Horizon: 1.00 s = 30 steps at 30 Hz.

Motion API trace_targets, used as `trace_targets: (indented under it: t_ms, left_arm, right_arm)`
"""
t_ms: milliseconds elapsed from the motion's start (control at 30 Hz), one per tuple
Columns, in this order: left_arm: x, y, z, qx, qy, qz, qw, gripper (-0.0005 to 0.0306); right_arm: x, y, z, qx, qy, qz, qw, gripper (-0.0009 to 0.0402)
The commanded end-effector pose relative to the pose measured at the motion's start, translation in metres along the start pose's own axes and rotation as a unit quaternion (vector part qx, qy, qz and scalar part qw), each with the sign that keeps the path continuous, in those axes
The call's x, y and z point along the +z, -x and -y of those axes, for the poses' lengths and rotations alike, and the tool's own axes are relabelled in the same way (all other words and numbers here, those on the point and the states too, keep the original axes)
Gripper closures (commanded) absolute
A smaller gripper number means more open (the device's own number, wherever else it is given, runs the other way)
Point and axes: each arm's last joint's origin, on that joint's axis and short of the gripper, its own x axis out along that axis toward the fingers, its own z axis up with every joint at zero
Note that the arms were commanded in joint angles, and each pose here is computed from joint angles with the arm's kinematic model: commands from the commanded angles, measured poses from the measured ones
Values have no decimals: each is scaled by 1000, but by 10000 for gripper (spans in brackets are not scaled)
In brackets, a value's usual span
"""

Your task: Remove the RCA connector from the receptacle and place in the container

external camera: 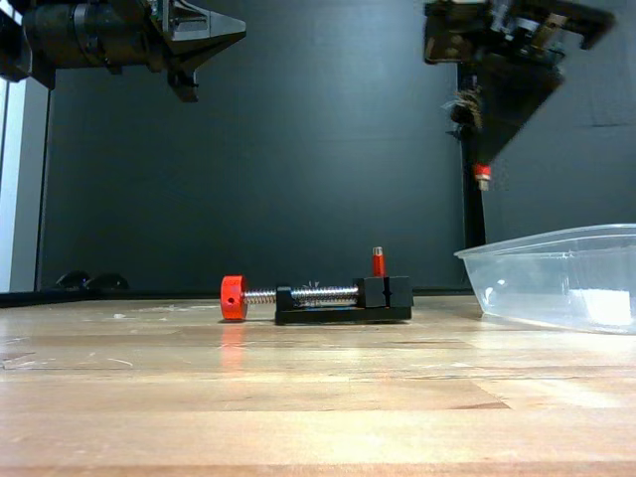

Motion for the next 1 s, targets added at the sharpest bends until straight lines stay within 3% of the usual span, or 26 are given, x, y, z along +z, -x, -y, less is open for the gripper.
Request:
trace_targets:
  t_ms: [33, 233, 500, 733, 1000]
  left_arm:
    - [0, 0, 0, 0, 0, 0, 1000, 300]
    - [0, 0, 0, 0, 0, 0, 1000, 300]
    - [0, 0, 0, 0, 0, 0, 1000, 300]
    - [0, 0, 0, 0, 0, 0, 1000, 300]
    - [0, 0, 0, 0, 0, 0, 1000, 300]
  right_arm:
    - [-15, 1, 3, 0, -5, -4, 1000, 393]
    - [-42, -3, 12, -8, -12, -25, 1000, 393]
    - [-75, -21, 21, -29, -21, -85, 996, 393]
    - [-84, -28, 23, -35, -29, -100, 994, 387]
    - [-84, -28, 23, -35, -29, -99, 994, 350]
